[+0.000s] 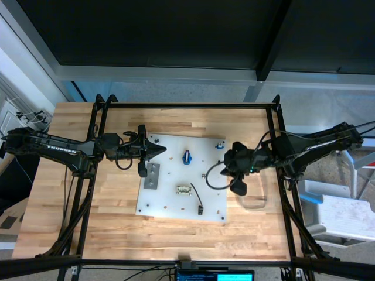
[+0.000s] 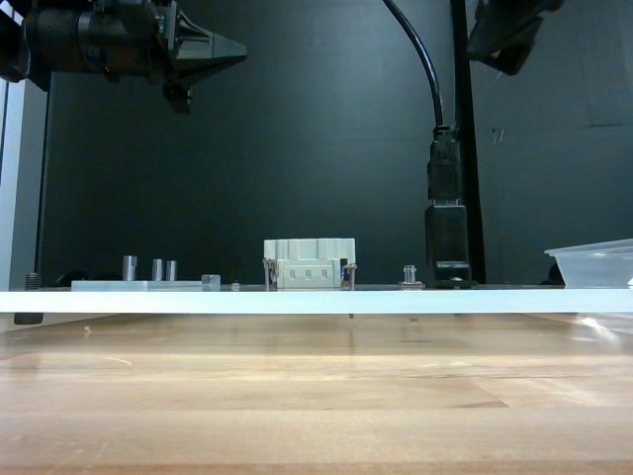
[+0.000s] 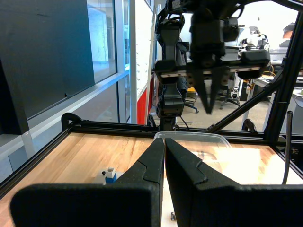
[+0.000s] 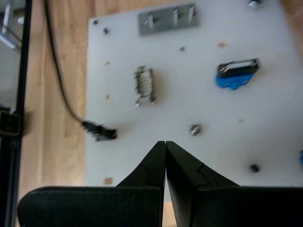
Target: Remove the USB connector from the USB hub and place in the container
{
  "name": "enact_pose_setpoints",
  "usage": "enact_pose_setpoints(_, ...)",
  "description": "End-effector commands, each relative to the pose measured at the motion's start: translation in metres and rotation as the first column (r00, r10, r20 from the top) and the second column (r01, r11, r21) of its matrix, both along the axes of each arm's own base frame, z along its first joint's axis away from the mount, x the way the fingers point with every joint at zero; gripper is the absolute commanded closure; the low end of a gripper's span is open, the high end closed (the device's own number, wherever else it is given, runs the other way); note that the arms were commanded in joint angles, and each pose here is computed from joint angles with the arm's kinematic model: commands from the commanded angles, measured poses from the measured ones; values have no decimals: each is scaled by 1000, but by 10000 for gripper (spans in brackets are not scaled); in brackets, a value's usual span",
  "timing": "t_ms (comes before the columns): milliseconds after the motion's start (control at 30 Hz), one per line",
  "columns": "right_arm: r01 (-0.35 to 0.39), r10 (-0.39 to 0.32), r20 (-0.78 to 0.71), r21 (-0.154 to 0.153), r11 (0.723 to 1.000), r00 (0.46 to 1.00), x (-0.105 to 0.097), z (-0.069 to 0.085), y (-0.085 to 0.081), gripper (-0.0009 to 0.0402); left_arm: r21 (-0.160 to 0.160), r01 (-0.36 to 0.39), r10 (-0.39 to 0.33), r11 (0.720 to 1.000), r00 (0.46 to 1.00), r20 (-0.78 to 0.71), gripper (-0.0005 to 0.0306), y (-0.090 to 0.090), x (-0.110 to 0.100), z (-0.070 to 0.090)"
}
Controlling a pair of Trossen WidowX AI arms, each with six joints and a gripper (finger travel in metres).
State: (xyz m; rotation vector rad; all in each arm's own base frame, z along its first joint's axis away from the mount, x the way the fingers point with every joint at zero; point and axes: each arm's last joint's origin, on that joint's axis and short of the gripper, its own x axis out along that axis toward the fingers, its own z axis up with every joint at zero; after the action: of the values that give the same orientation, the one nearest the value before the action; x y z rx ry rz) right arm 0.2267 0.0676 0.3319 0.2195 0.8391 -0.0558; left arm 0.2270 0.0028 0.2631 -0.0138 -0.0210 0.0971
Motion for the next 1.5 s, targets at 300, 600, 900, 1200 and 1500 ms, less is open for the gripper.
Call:
enact_pose_setpoints(300,10,-5,-101,53,999,995,11,-22,42,393,0,0,0,1000,1000,0,300,0,0,0)
enact_pose_setpoints(600,30,-28,-149,10,999,988,30,-20,66,393,0,0,0,1000,1000,0,300,0,0,0)
enact_pose_setpoints(900,25,-26,-166,-11,1000,986,53,-25,86,349,0,0,0,1000,1000,0,300,0,0,0)
enact_pose_setpoints(1200,25,-30,-192,-28,999,981,69,-37,98,243,0,0,0,1000,1000,1,300,0,0,0)
enact_pose_setpoints(1500,26,-36,-209,-49,998,977,79,-53,103,193,0,0,0,1000,1000,1,300,0,0,0)
